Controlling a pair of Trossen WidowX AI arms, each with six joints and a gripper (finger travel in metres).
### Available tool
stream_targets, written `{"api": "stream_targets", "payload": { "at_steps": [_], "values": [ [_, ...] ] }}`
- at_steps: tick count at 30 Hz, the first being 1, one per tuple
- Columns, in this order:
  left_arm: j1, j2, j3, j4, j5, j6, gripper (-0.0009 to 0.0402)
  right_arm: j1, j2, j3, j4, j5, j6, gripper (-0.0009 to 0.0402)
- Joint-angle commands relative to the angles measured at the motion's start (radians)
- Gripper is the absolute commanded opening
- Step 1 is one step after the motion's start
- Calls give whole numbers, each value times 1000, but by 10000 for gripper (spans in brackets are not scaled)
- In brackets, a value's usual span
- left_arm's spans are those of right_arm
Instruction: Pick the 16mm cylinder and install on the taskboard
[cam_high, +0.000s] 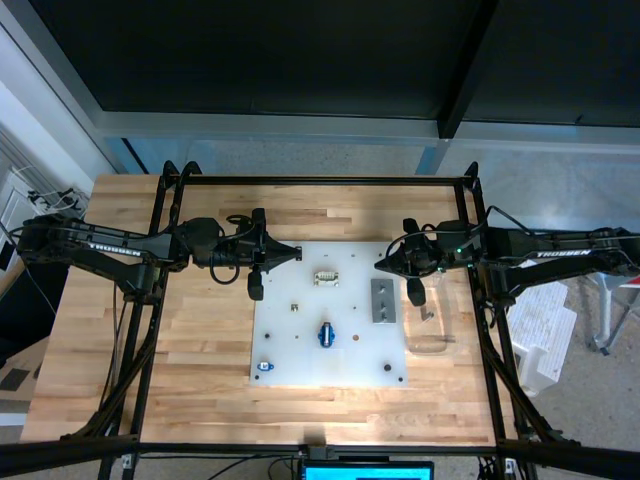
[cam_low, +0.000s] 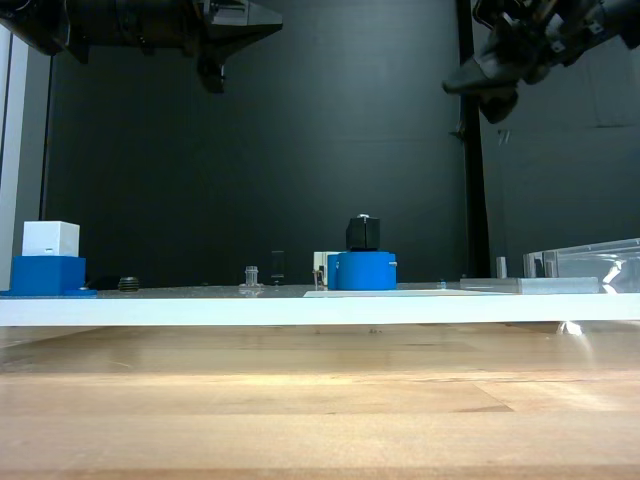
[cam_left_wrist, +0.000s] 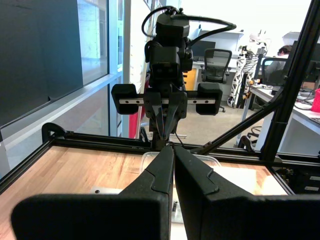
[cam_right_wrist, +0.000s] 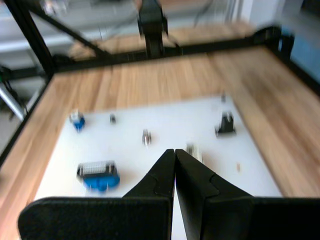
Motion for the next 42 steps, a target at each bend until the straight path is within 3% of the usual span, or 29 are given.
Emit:
{"api": "stream_targets", "payload": {
  "at_steps": [1,11,24,31,42],
  "values": [
    [0,0,0,0,0,0,0,11,2,47,-146,2,2,0],
    [0,0,0,0,0,0,0,34,4,183,-522,10,14,0],
    [0,0,0,0,0,0,0,44,6,267,-876,8,29,0],
    [0,0,0,1,0,0,0,64,42,286,-1010,8,32,11],
    [0,0,0,1,0,0,0,153,144,301,-1085,10,52,30]
  ]
}}
